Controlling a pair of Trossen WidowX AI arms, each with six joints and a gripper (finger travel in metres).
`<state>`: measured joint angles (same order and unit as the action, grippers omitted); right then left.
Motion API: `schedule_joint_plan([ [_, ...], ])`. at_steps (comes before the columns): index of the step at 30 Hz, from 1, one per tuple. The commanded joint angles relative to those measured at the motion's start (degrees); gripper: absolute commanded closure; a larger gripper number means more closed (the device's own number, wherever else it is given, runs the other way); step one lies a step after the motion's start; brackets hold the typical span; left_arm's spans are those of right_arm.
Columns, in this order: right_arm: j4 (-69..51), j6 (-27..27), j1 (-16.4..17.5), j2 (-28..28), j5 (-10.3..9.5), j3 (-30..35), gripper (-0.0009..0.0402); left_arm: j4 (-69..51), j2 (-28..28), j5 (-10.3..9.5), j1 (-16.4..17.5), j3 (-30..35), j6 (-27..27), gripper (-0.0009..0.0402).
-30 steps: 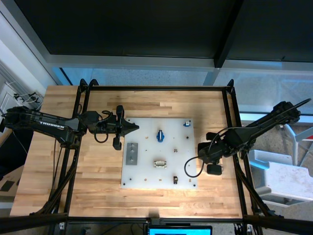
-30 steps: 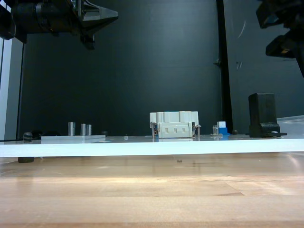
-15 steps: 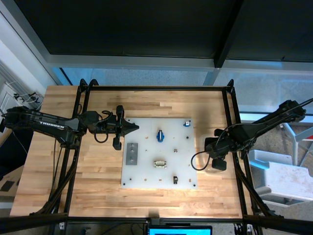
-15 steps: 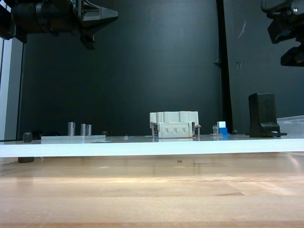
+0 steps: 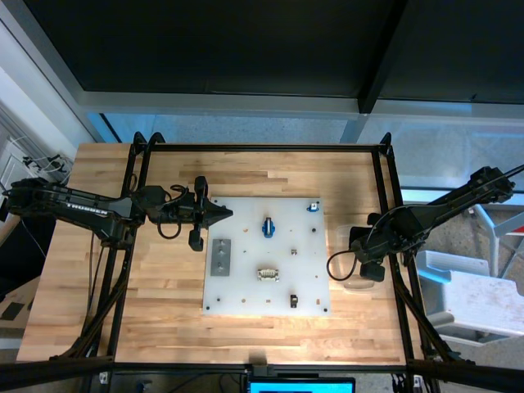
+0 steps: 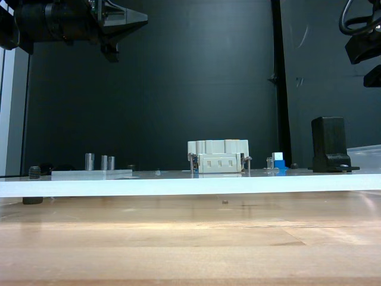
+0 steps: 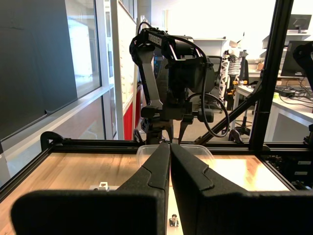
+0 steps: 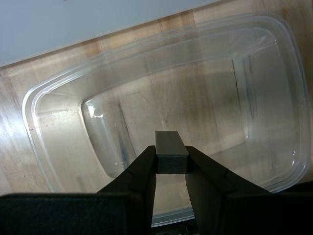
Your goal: Pick the 16mm bar from the taskboard and place it in the container
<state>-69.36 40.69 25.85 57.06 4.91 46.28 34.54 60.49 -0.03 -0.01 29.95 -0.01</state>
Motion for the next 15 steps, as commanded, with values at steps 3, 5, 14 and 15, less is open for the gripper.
schedule_joint_plan([
  [3, 0.00, 0.83, 0.00, 0.07, 0.00, -0.20, 0.0361, 0.00, 0.00, 0.00, 0.00, 0.00, 0.00, 0.0393],
  [5, 0.02, 0.90, 0.00, 0.07, 0.00, -0.20, 0.0361, -0.02, 0.00, 0.02, 0.02, 0.00, 0.00, 0.0393],
  [14, 0.00, 1.05, 0.02, 0.07, 0.00, -0.20, 0.0360, -0.02, 0.00, 0.00, 0.02, 0.00, 0.00, 0.0393],
  [15, 0.00, 1.05, 0.00, 0.07, 0.00, -0.20, 0.0357, 0.00, 0.00, 0.00, 0.00, 0.00, 0.00, 0.0393],
])
